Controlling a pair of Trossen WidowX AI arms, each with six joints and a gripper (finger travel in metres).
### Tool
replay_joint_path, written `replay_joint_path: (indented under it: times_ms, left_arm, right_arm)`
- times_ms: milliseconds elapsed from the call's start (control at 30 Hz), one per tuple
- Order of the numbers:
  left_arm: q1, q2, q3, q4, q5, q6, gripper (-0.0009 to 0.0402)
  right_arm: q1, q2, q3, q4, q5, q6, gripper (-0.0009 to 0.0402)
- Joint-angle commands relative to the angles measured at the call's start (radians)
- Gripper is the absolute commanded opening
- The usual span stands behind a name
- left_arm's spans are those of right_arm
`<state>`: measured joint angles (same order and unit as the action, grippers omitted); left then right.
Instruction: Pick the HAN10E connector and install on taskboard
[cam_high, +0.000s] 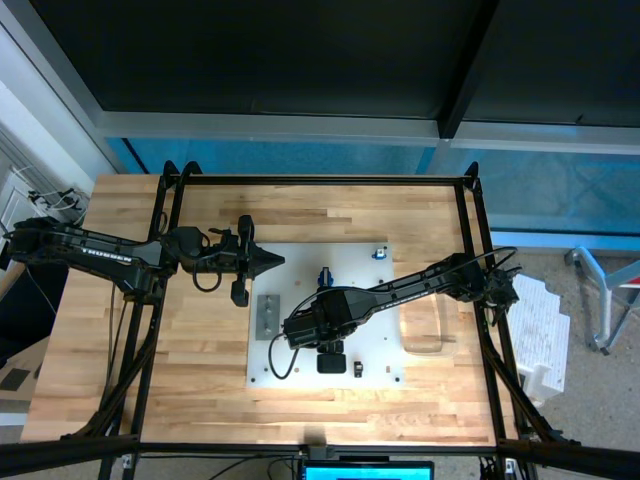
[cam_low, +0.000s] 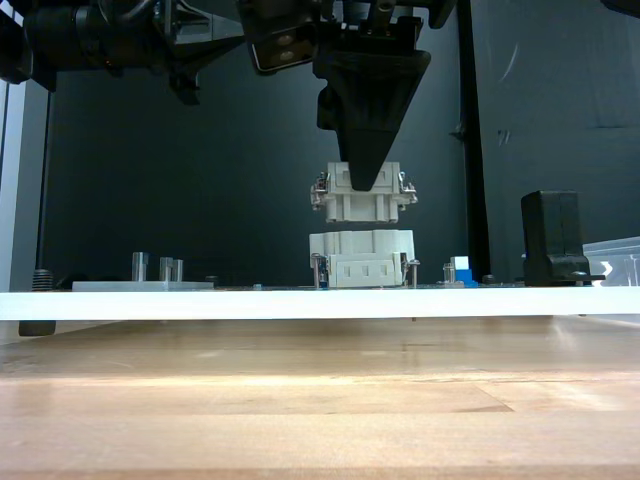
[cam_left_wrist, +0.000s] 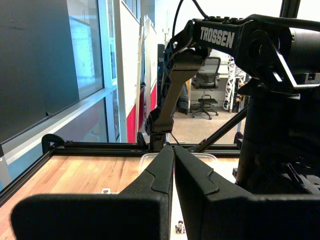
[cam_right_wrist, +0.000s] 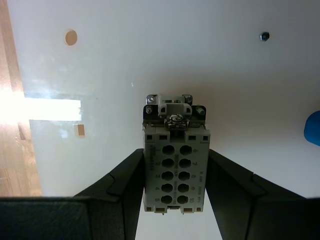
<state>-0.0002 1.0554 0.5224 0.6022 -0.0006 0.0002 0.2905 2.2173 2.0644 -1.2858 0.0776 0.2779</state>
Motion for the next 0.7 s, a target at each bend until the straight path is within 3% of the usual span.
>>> replay_joint_path:
  times_ms: [33, 700]
  left_arm:
    - [0.0, 0.0, 0.0, 0.0, 0.0, 0.0, 0.0001]
    - [0.0, 0.0, 0.0, 0.0, 0.0, 0.0, 0.0001]
  right_arm:
    - [0.0, 0.0, -0.004, 0.003, 0.0, -0.01, 0.0043]
    - [-0.003, 0.0, -0.034, 0.034, 0.0, -0.025, 0.0043]
